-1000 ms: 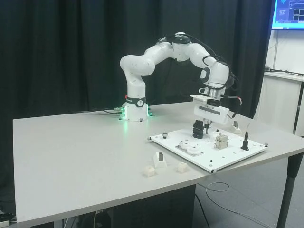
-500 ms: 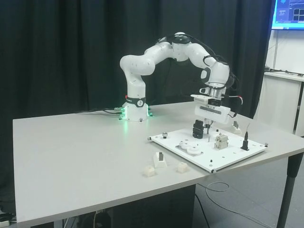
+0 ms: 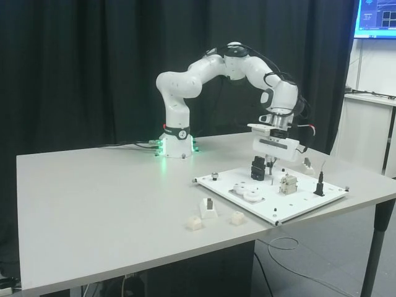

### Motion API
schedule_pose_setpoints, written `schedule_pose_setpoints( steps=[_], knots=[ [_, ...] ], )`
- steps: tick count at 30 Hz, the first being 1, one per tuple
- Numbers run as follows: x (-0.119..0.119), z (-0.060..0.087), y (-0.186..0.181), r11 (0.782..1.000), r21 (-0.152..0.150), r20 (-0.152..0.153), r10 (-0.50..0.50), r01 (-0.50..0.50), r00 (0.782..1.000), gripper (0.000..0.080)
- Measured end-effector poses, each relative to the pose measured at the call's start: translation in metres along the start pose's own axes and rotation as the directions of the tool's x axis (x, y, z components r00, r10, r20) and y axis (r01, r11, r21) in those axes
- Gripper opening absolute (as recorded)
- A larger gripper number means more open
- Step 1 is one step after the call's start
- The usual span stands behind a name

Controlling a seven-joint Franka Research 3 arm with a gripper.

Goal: Insert square peg 2.

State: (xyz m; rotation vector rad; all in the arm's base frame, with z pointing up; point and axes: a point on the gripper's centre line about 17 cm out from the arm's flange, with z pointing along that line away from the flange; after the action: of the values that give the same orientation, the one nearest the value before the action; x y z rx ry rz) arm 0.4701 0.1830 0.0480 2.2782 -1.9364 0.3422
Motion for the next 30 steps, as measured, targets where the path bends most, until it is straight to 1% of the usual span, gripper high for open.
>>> schedule_pose_setpoints(
  steps=[8, 16, 19, 25, 30],
  knots=[
    [0.000, 0.003, -0.001, 1.000, 0.007, -0.006, -0.001, 0.001, 1.000, 0.0076],
    [-0.001, 0.002, -0.001, 1.000, 0.007, -0.003, -0.002, 0.002, 1.000, 0.0076],
    [-0.004, 0.001, 0.000, 1.000, 0.008, 0.003, -0.003, 0.003, 1.000, 0.0076],
    [-0.011, 0.000, 0.000, 1.000, 0.009, 0.025, 0.000, 0.000, 1.000, 0.0076],
    [-0.012, -0.001, 0.001, 1.000, 0.009, 0.030, 0.001, -0.001, 1.000, 0.0076]
  ],
)
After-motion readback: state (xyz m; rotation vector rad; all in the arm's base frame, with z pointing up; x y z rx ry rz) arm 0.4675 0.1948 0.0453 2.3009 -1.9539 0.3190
